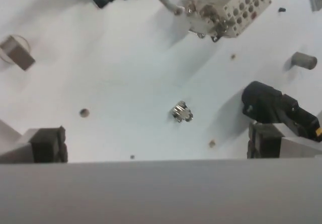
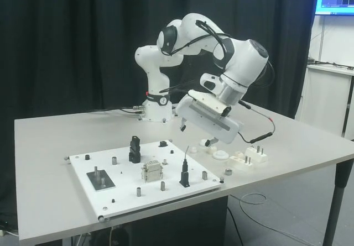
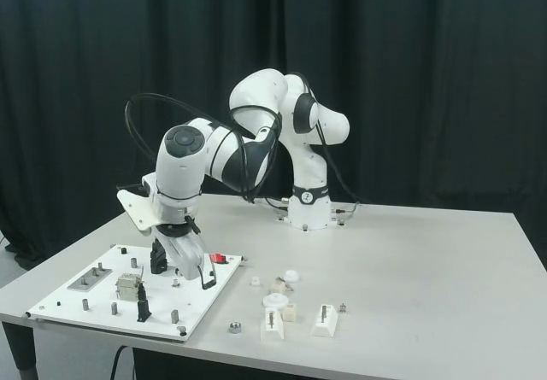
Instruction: Pick square peg 2.
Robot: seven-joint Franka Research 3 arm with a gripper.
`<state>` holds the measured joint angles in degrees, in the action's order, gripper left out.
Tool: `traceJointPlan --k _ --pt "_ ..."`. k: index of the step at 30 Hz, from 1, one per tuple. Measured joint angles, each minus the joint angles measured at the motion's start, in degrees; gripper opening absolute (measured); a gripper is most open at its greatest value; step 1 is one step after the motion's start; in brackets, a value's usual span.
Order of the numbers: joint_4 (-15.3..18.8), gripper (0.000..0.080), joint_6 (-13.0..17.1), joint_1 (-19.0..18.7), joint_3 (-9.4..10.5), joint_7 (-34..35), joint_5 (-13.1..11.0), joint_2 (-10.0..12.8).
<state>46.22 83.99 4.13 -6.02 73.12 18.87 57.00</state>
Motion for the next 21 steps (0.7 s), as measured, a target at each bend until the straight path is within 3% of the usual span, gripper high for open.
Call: traceJointPlan --k 21 --pt "1.8 0.08 -3.4 0.5 0.44 -5.5 0.3 0.0"
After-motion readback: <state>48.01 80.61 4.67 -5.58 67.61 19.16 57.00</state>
